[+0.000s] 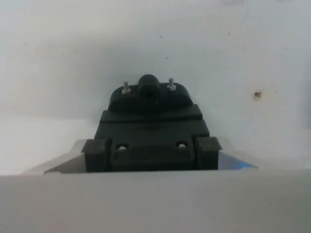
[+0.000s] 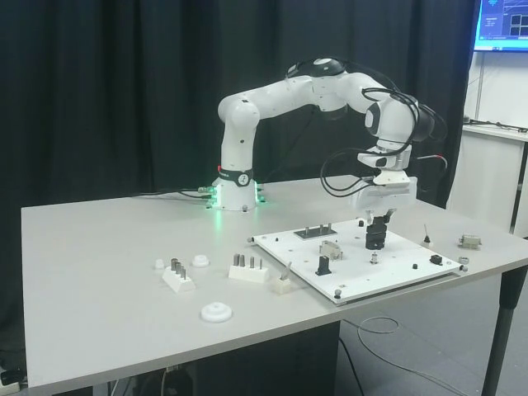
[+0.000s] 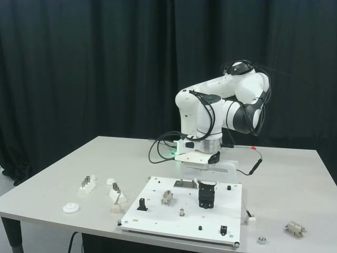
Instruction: Insert D-SUB.
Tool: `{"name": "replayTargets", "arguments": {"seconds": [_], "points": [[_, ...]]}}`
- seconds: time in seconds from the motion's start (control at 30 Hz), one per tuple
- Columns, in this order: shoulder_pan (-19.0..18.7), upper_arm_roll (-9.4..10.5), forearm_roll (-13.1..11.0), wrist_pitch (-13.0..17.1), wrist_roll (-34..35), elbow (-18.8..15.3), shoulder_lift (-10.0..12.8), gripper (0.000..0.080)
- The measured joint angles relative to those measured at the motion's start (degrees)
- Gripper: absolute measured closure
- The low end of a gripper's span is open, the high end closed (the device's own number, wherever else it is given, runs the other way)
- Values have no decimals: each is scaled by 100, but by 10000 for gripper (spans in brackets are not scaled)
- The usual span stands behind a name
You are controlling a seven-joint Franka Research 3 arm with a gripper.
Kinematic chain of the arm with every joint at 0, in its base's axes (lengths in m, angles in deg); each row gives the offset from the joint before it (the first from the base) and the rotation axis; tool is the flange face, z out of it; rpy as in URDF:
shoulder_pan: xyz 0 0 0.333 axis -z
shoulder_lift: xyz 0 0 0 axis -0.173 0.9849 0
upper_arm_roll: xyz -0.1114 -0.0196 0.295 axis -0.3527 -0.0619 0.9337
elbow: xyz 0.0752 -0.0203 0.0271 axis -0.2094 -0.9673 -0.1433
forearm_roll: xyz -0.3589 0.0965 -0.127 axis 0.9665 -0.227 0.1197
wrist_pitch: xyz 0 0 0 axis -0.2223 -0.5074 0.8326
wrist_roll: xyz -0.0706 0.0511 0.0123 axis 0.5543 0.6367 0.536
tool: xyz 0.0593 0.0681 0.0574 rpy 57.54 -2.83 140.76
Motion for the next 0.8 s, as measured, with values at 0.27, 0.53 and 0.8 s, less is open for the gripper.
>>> {"name": "replayTargets", "arguments": {"seconds": [0.27,0.53,0.8], "points": [[10,37,-7,-3,-84,-1,-1,371],[37,49,-7,-10,-210,-1,-1,30],[68,-21,-7,-52,-261,2,-10,8]]}}
